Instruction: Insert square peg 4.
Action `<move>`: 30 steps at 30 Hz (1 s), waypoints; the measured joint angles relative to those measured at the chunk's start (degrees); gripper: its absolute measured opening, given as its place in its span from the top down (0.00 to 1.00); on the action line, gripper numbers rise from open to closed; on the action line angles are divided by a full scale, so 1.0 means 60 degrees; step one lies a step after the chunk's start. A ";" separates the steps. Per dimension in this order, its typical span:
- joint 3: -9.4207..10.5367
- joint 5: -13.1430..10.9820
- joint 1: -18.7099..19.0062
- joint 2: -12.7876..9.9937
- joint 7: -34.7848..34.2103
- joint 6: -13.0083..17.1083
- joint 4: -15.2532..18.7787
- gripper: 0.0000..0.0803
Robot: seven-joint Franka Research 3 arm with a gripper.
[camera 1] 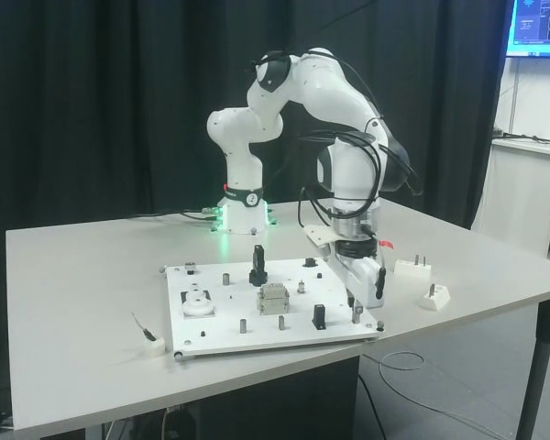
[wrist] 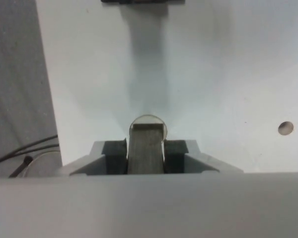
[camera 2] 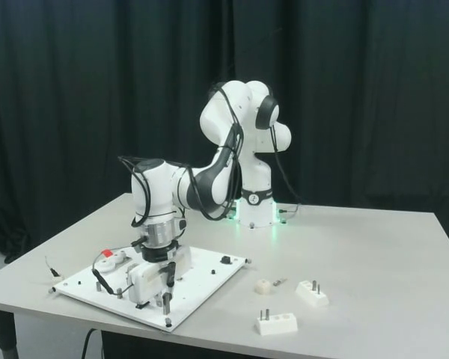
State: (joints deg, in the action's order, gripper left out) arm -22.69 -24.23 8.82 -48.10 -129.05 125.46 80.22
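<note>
My gripper is shut on a grey square peg, which stands upright between the black finger pads. The peg's lower end meets a round rim on the white board. I cannot tell whether the peg is inside it. In the first room view the gripper hangs low over the near right corner of the board, with the peg reaching down to it. The second room view shows the gripper and peg at the board's front edge.
On the board stand a black upright fixture, a grey block and several short pegs. Small white blocks lie on the table right of the board. An open hole is in the board near the peg. Cables run beside the board's edge.
</note>
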 joint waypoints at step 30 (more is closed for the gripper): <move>-0.0318 -0.0243 0.0382 -0.0079 0.0037 0.0785 0.0464 0.81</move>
State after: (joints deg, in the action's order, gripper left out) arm -24.60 -25.69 11.11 -48.57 -128.83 130.17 83.01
